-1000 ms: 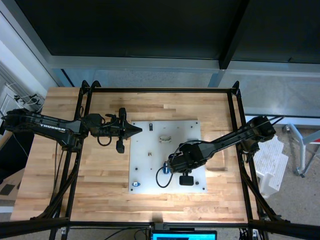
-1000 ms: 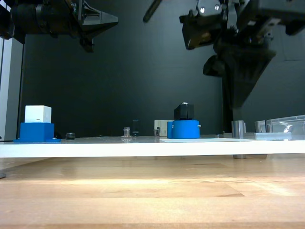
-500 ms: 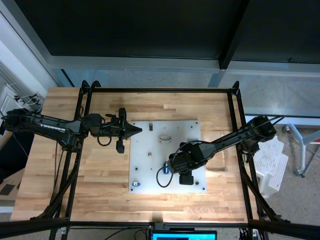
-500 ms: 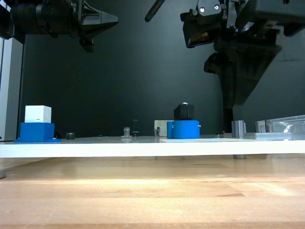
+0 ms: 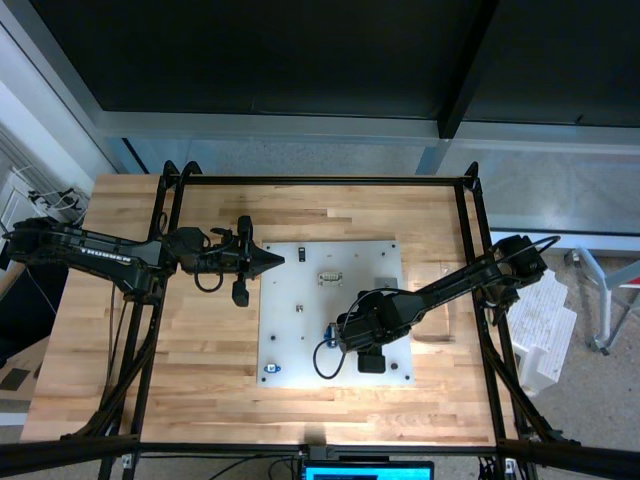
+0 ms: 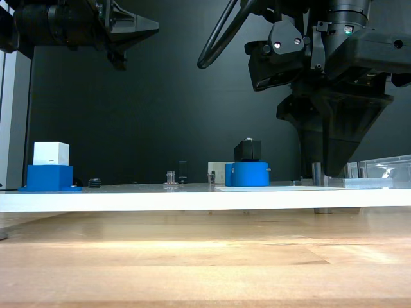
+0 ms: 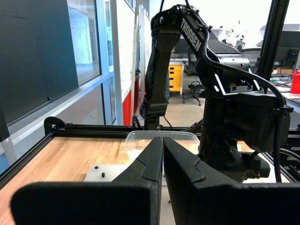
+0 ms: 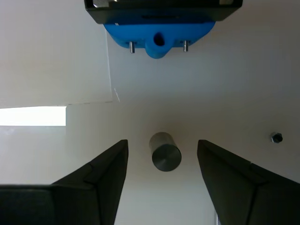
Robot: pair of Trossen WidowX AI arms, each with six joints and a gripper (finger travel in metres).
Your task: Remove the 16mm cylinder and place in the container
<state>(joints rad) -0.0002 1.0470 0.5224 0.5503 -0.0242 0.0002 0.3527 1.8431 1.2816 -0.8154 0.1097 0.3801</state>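
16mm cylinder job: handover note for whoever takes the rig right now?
Right gripper: open, low over the board, fingers either side of the cylinder, not touching it.
Left gripper: shut, parked above the table, left of the board.
The cylinder stands upright on the board; the container is right of the board.
Done: approach. Left: close, lift out, carry to container, release.

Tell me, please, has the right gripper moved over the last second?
Yes. The right gripper has dropped toward the white board, its open fingers now flanking the 16mm cylinder. The left gripper stays parked, shut, above the board's left edge.
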